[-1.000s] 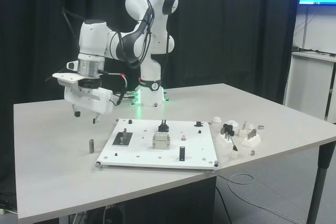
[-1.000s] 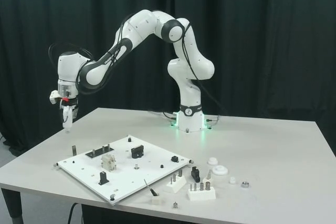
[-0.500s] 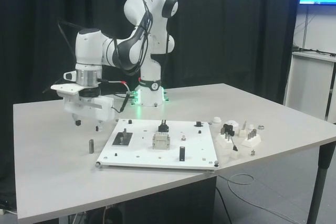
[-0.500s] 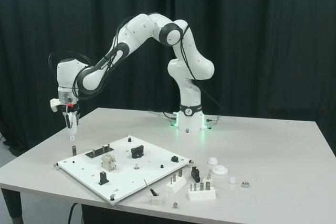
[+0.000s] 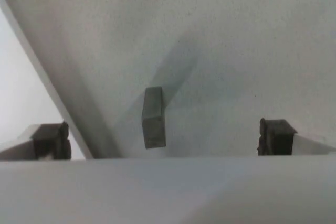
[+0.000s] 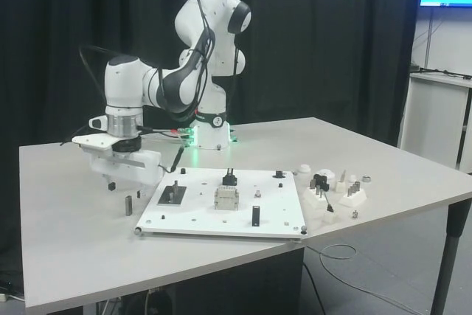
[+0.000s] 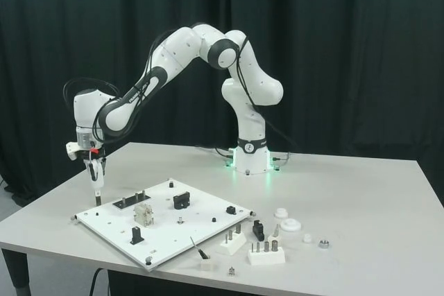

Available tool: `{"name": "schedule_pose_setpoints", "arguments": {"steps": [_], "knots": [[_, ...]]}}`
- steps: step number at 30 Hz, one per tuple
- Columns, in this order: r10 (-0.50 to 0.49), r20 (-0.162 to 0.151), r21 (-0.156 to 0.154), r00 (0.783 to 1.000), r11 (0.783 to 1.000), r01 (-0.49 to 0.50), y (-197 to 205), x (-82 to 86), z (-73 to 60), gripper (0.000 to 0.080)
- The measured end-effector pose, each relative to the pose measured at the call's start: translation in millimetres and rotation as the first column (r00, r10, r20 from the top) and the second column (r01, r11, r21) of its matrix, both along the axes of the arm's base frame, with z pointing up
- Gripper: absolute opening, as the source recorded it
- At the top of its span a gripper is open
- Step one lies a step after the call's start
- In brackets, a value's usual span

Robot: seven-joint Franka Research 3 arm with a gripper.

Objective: Pick square peg 4.

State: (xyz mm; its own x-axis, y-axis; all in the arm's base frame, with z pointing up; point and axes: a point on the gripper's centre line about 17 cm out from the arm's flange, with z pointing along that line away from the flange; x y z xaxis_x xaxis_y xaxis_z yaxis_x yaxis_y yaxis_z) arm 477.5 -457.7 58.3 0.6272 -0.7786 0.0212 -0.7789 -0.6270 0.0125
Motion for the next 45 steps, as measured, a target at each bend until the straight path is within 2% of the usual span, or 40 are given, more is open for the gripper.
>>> {"name": "schedule_pose_setpoints", "arguments": {"steps": [16, 28, 29, 30, 31, 35, 36, 41, 42, 45], "knots": [[0.024, -0.01, 0.023, 1.0, 0.999, -0.024, 3.3, -4.0, -21.6, 0.08], [0.02, -0.014, 0.018, 1.0, 1.0, -0.02, -2.6, -3.3, -26.6, 0.08], [0.019, -0.014, 0.018, 1.0, 1.0, -0.019, -3.2, -3.2, -26.8, 0.0694], [0.018, -0.013, 0.018, 1.0, 1.0, -0.018, -3.6, -3.1, -26.9, 0.0694], [0.017, -0.012, 0.018, 1.0, 1.0, -0.017, -4.0, -3.0, -27.0, 0.0512], [0.013, -0.009, 0.018, 1.0, 1.0, -0.013, -4.8, -2.5, -27.0, 0.0512], [0.013, -0.009, 0.018, 1.0, 1.0, -0.013, -4.9, -2.3, -26.9, 0.0322], [0.012, -0.004, 0.019, 1.0, 1.0, -0.012, -4.2, -0.2, -26.5, 0.0322], [0.012, -0.003, 0.019, 1.0, 1.0, -0.012, -4.0, 0.4, -26.4, 0.012], [0.014, -0.001, 0.02, 1.0, 1.0, -0.014, -3.1, 2.1, -26.1, 0.012]]}}
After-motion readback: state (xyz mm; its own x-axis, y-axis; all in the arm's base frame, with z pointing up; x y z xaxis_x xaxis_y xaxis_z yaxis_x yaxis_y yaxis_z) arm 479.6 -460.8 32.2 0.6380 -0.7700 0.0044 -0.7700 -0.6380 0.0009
